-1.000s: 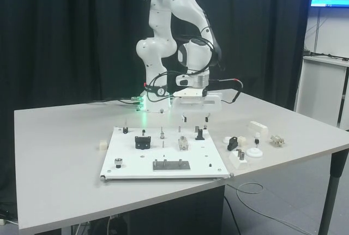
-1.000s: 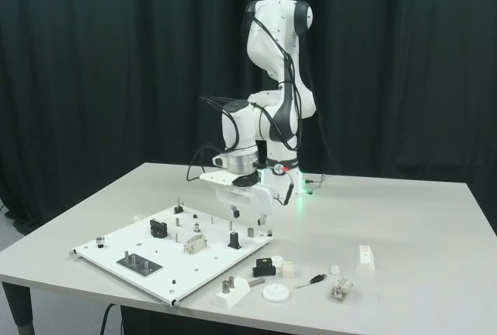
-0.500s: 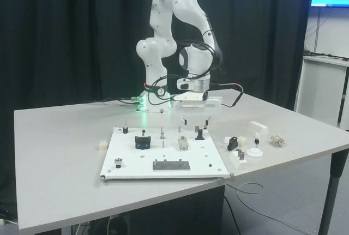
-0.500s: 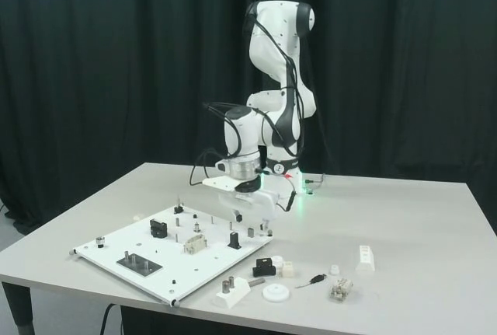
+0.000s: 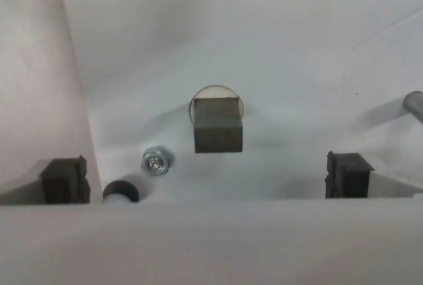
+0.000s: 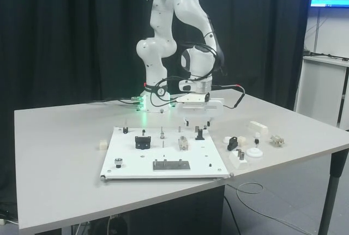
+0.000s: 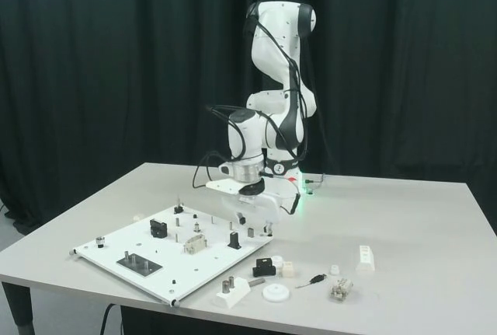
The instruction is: Remove square peg 4.
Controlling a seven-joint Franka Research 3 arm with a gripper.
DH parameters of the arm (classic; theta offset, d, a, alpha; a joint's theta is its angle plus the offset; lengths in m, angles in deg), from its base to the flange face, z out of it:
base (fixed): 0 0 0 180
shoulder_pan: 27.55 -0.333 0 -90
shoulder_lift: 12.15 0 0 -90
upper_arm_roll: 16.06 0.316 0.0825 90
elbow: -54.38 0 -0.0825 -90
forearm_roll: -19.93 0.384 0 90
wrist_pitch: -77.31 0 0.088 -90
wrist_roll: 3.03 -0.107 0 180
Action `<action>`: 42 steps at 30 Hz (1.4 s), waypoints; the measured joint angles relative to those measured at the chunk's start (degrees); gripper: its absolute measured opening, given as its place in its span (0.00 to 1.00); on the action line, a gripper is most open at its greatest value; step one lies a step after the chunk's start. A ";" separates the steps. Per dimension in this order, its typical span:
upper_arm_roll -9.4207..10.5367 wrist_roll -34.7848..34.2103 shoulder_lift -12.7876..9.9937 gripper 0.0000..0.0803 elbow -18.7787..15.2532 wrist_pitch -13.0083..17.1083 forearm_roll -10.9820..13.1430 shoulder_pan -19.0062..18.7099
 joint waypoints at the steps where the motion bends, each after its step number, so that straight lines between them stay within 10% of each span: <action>1: 0.05 0.00 -0.05 1.00 0.00 0.05 0.00 0.00; 34: 0.45 0.00 -1.73 1.00 0.00 3.26 0.16 0.00; 35: 0.45 0.00 -1.76 0.86 0.00 3.26 0.16 0.00; 42: 0.45 0.13 -2.00 0.86 0.00 3.31 0.16 0.01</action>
